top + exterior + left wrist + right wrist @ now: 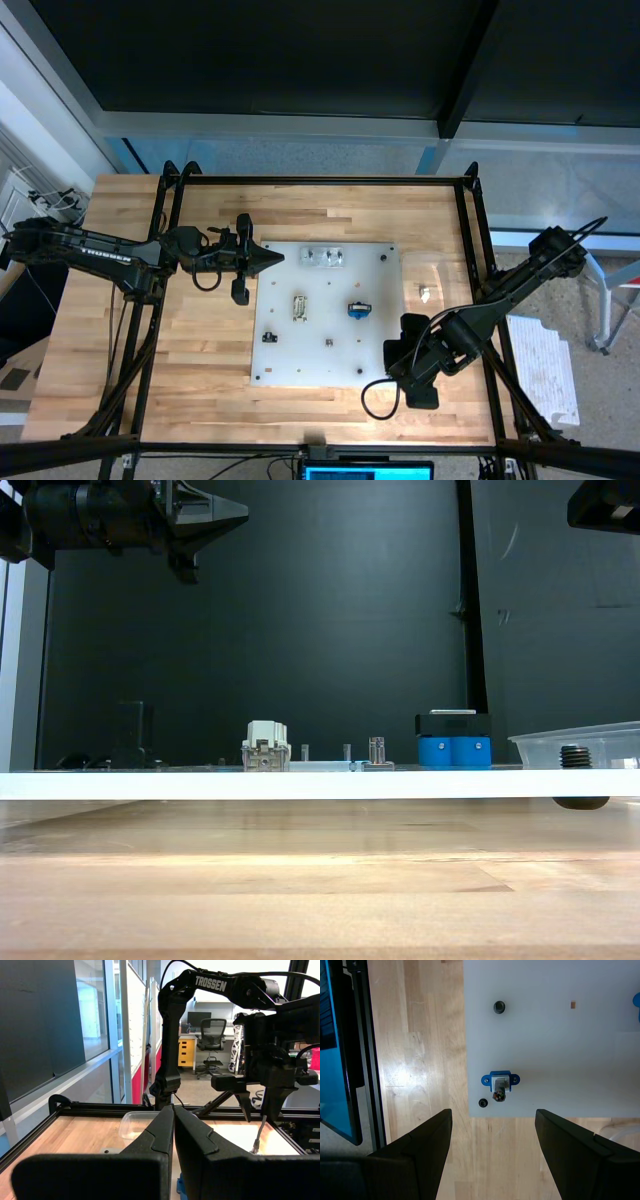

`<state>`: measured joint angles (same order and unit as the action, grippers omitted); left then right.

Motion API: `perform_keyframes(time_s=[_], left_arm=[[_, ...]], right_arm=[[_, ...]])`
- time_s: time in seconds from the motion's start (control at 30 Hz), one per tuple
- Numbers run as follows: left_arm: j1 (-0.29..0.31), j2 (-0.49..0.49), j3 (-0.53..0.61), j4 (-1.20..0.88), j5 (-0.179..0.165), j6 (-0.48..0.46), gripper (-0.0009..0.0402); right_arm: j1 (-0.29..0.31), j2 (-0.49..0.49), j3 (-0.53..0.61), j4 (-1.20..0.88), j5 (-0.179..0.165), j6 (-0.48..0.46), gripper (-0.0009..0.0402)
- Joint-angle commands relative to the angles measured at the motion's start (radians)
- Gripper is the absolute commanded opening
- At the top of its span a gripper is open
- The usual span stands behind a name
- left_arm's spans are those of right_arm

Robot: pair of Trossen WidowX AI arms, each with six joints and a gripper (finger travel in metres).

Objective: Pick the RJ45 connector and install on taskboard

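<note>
Connector [499, 1094] plugged; left gripper [278, 258], right gripper [492, 1111] aloft.

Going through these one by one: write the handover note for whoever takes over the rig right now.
Left claw: shut, empty, raised over the white board's far left edge.
Right claw: open, hovering above the blue jack at the board's near right corner.
Connector: a grey piece sits in the jack, cable standing up from it; looks installed and released.
Left: confirm it is fully seated, then pull the right arm clear.
</note>
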<state>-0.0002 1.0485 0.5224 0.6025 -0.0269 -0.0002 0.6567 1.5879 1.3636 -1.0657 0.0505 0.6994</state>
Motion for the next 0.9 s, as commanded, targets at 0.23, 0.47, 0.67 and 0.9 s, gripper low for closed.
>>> perform_keyframes(time_s=[0.23,0.47,0.67,0.9], left_arm=[[0.0,0.001,0.0,0.0,0.0,0.0,0.0],[0.0,0.001,0.0,0.0,0.0,0.0,0.0],[0.0,0.0,0.0,0.0,0.0,0.0,0.0],[0.0,0.0,0.0,0.0,0.0,0.0,0.0]], right_arm=[[-0.07,-0.103,0.0,0.001,0.019,-0.064,0.0232],[-0.166,-0.173,0.0,0.001,0.064,-0.171,0.0232],[-0.273,-0.216,-0.005,0.003,0.123,-0.257,0.0222],[-0.41,-0.249,-0.015,0.072,0.123,-0.419,0.0188]])
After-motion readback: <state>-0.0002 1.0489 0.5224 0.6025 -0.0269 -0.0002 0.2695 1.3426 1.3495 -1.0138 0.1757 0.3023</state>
